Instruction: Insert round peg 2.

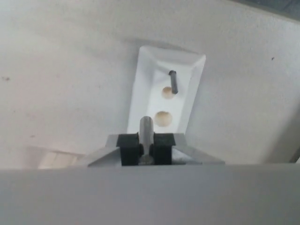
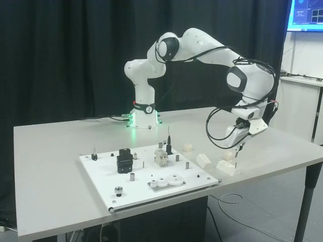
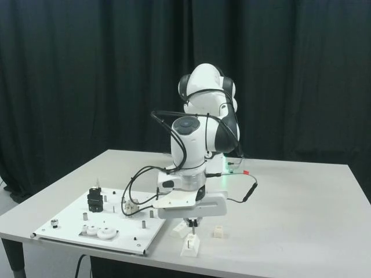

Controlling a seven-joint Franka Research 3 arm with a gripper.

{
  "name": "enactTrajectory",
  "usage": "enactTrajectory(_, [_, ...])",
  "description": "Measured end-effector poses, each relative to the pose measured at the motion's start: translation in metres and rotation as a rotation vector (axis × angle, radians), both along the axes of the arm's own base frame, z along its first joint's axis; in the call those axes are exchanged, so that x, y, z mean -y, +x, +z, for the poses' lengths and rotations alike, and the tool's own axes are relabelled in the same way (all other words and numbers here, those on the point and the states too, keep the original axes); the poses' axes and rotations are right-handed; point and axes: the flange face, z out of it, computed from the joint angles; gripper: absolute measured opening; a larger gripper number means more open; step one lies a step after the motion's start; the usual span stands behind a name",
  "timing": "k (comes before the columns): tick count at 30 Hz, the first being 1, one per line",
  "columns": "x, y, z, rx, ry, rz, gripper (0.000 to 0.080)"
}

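In the wrist view my gripper [image 1: 146, 150] is shut on a grey round peg [image 1: 146, 130], clamped between the black pads [image 1: 129, 147]. Right under it on the table lies a white peg holder [image 1: 140, 84] with two open holes and one thin dark peg [image 1: 173, 80] still standing in it. The held peg hangs just above the nearer hole [image 1: 162, 118]. In the first room view the gripper [image 2: 240, 147] hovers a little above that holder [image 2: 228, 168] at the table's front right. The second room view shows the gripper [image 3: 191, 223] over the holder [image 3: 189, 246].
The white assembly board [image 2: 101, 171] with black fixtures, pegs and white gears lies left of the holder, also seen as the board [image 3: 64, 229]. Two more small white blocks [image 2: 203, 161] [image 2: 188, 147] sit between board and holder. The table's front edge is close by.
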Motion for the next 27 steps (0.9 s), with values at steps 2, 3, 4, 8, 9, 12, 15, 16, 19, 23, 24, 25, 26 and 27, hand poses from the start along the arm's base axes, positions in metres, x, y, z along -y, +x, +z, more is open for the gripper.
enactTrajectory(2, [-0.0009, 0.0000, 0.0029, 0.000, 0.000, -0.001, 0.0060])
enactTrajectory(3, [-0.0012, -0.0001, 0.0040, 0.000, 0.000, -0.001, 0.0060])
enactTrajectory(4, [-0.0014, -0.0002, 0.0050, 0.000, 0.000, -0.001, 0.0060])
enactTrajectory(8, [-0.0019, -0.0005, 0.0079, 0.000, -0.001, -0.001, 0.0060])
enactTrajectory(9, [-0.0020, -0.0005, 0.0083, 0.000, -0.001, -0.001, 0.0060])
enactTrajectory(12, [-0.0022, -0.0006, 0.0091, 0.000, -0.001, -0.001, 0.0060])
enactTrajectory(15, [-0.0022, -0.0007, 0.0096, 0.000, -0.002, -0.001, 0.0059])
enactTrajectory(16, [-0.0022, -0.0007, 0.0097, 0.000, -0.002, -0.001, 0.0059])
enactTrajectory(19, [-0.0019, -0.0007, 0.0099, 0.000, -0.002, -0.001, 0.0059])
enactTrajectory(23, [-0.0014, -0.0007, 0.0099, 0.000, -0.003, -0.001, 0.0060])
enactTrajectory(24, [-0.0013, -0.0007, 0.0099, 0.000, -0.004, -0.001, 0.0060])
enactTrajectory(25, [-0.0011, -0.0006, 0.0099, 0.000, -0.004, -0.002, 0.0060])
enactTrajectory(26, [-0.0010, -0.0006, 0.0099, 0.000, -0.004, -0.002, 0.0060])
enactTrajectory(27, [-0.0009, -0.0006, 0.0099, 0.000, -0.004, -0.002, 0.0060])
